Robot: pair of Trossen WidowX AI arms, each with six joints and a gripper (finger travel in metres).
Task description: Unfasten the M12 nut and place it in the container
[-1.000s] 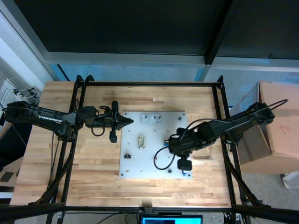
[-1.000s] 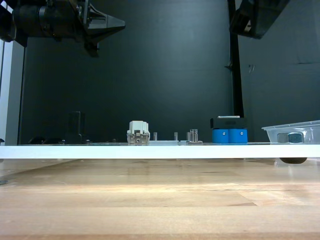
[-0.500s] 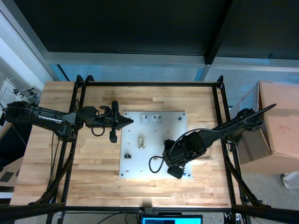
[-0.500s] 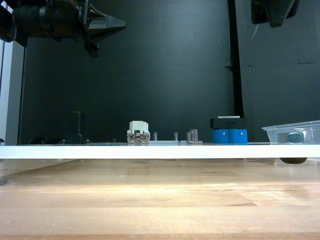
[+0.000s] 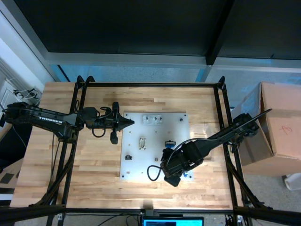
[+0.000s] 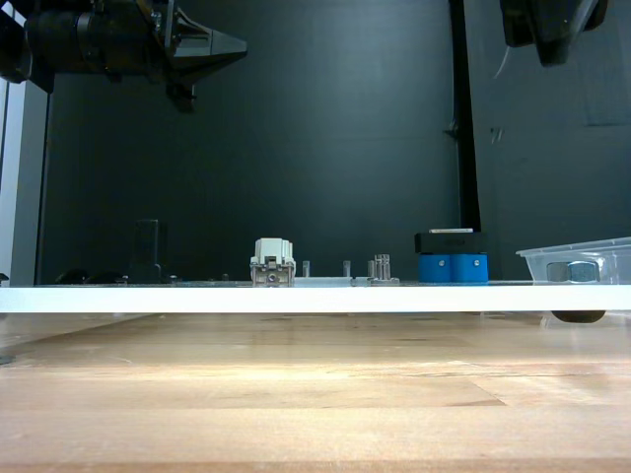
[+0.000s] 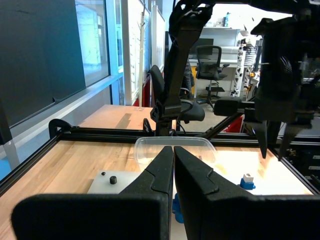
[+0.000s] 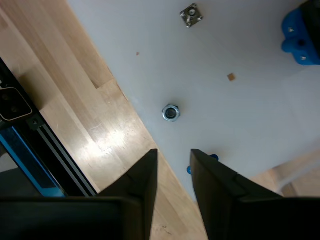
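The left hand [image 5: 129, 122] is clenched and hangs high over the left edge of the board [image 5: 141, 165]. The right hand [image 8: 172, 154] is released, fingers apart, pointing down above the board's near right edge. Below it the nut [image 8: 171, 112] sits on its stud, outside the container [image 6: 577, 251], touched by neither hand.

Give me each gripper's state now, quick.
Left gripper: shut, empty, high over the white board's left edge.
Right gripper: open, empty, above the silver nut, which sits on its stud near the board's edge.
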